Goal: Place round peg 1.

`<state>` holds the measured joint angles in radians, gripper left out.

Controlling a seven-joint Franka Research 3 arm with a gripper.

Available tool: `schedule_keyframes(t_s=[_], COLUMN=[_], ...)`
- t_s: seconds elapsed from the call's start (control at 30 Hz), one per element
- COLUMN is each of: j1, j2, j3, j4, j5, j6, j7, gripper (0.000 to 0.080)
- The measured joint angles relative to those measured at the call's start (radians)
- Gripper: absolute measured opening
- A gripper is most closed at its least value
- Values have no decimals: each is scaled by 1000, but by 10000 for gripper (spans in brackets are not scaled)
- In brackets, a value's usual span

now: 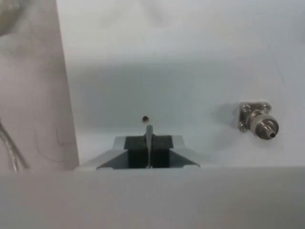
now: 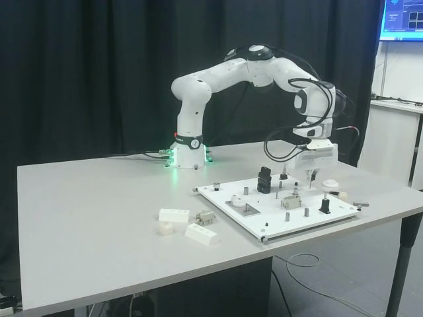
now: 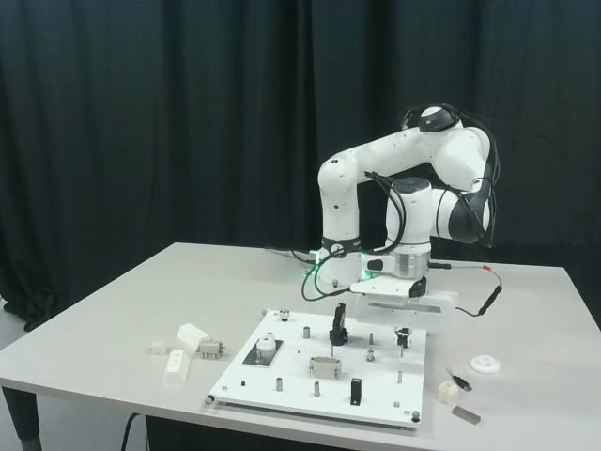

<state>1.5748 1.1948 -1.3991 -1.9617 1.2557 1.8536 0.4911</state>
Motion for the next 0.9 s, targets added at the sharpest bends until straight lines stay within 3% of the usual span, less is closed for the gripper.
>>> schedule_keyframes(t_s=[0.5,0.9], j1=[10,57], j2=[-1,-3], j3=[-3,-2], j4=[1,18], j5=[1,55], j6=[-10,-45], j7=[-1,51], gripper=[17,17])
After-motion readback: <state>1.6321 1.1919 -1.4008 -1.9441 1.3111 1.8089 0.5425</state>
